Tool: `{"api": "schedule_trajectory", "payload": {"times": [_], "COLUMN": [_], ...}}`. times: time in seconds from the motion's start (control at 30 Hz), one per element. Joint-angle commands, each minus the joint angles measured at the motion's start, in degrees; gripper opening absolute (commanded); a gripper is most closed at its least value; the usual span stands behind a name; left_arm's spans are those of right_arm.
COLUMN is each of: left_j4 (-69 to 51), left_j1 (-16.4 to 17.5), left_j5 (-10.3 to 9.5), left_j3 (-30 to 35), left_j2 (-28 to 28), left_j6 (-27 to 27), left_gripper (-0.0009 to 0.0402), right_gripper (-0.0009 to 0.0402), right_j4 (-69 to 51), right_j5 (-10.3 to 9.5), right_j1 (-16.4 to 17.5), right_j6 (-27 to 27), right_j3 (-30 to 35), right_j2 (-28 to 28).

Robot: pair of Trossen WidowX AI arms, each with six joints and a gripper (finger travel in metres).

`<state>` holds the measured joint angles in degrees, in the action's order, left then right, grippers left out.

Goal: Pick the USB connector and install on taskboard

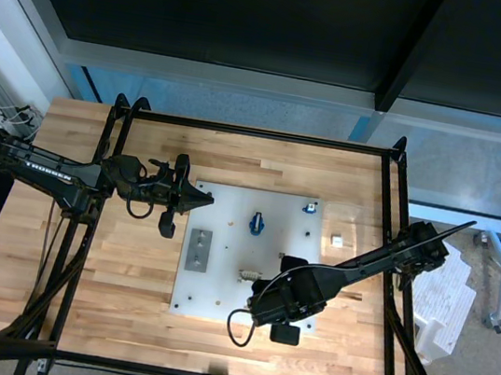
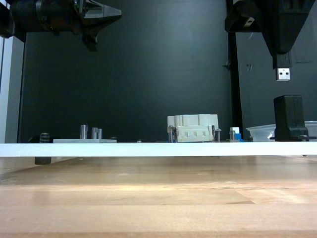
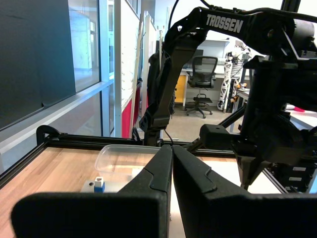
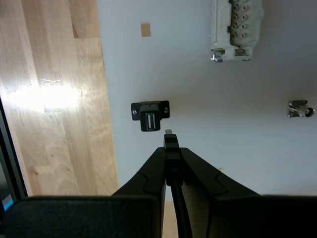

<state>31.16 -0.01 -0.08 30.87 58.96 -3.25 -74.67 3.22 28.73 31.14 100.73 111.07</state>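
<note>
The USB connector [image 2: 283, 73], judged light, stiff and slip-prone, is pinched by its black body in the right pincer [image 4: 170, 151], metal tip bare, above the socket [image 4: 150, 115] on the taskboard [image 1: 224, 236]. The left pincer [image 3: 172, 148] is pressed together, empty, over the board's far-left corner.

Bright, even overhead light. Glare patch on table [image 4: 44, 96]. Low view: left gripper [image 2: 115, 11] high left, right gripper [image 2: 282, 52] high right holding USB connector [image 2: 283, 73], both silhouetted on black; foreground wood blurry.
</note>
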Motion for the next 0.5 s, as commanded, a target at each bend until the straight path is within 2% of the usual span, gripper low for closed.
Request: {"api": "schedule_trajectory", "payload": {"times": [0.03, 0.5], "left_j4": [0.02, 0.02], "left_j1": [0.0, 0.0], "left_j5": [0.02, 0.02], "left_j3": [0.02, 0.02], "left_j2": [0.0, 0.0], "left_j6": [0.02, 0.02], "left_gripper": [0.0, 0.0], "right_gripper": [0.0, 0.0], "right_j4": [0.31, 2.03], "right_j5": [-0.31, -0.2], "right_j1": [0.11, 0.57], "right_j6": [-0.11, -0.11], "right_j3": [0.37, 0.28], "right_j2": [0.87, 2.21]}}
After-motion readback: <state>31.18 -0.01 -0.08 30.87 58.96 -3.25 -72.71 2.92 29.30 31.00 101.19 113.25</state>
